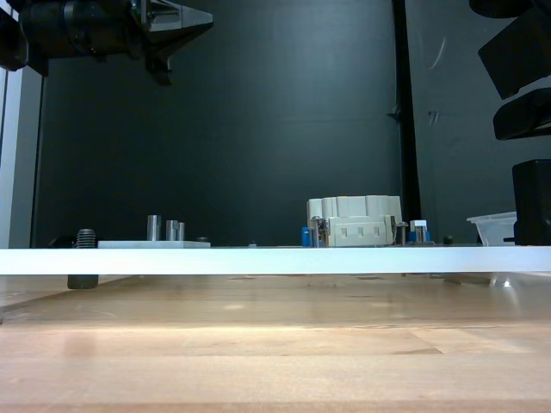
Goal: Pick the 16mm bar and install on taskboard
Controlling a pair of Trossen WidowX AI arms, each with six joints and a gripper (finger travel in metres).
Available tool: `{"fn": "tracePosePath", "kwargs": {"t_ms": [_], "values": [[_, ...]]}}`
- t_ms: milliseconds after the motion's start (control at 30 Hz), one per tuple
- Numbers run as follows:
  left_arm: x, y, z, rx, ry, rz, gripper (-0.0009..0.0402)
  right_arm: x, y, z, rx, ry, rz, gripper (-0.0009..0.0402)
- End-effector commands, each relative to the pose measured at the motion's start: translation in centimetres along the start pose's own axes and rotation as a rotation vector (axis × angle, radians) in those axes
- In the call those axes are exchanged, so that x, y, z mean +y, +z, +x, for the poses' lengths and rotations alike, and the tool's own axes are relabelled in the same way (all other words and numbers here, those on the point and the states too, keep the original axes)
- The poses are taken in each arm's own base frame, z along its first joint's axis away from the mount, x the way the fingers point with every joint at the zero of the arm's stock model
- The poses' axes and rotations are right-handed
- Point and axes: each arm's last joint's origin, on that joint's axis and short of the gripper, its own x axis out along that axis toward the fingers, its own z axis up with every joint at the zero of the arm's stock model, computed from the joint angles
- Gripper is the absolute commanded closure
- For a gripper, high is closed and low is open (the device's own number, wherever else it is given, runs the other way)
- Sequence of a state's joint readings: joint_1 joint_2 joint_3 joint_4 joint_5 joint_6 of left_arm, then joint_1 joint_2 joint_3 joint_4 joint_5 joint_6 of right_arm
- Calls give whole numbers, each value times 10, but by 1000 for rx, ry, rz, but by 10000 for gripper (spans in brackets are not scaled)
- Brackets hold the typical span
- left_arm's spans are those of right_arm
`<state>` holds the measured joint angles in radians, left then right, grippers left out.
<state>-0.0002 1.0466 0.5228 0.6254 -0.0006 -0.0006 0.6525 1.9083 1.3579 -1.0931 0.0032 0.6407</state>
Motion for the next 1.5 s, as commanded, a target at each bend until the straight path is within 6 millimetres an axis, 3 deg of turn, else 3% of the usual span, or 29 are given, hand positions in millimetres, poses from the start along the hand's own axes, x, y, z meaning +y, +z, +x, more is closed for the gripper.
{"fn": "tracePosePath", "kwargs": {"t_ms": [33,467,767,1100,1500], "values": [[0,0,0,0,0,0,393,0,0,0,-2,-4,0,317],[0,0,0,0,0,0,393,-1,-2,-6,-15,18,-3,232],[0,0,0,0,0,0,393,-7,-12,-34,-78,63,-6,178],[0,0,0,0,0,0,393,-17,-30,-68,-152,119,-17,166],[0,0,0,0,0,0,393,-18,-38,-70,-124,95,-47,166]]}}
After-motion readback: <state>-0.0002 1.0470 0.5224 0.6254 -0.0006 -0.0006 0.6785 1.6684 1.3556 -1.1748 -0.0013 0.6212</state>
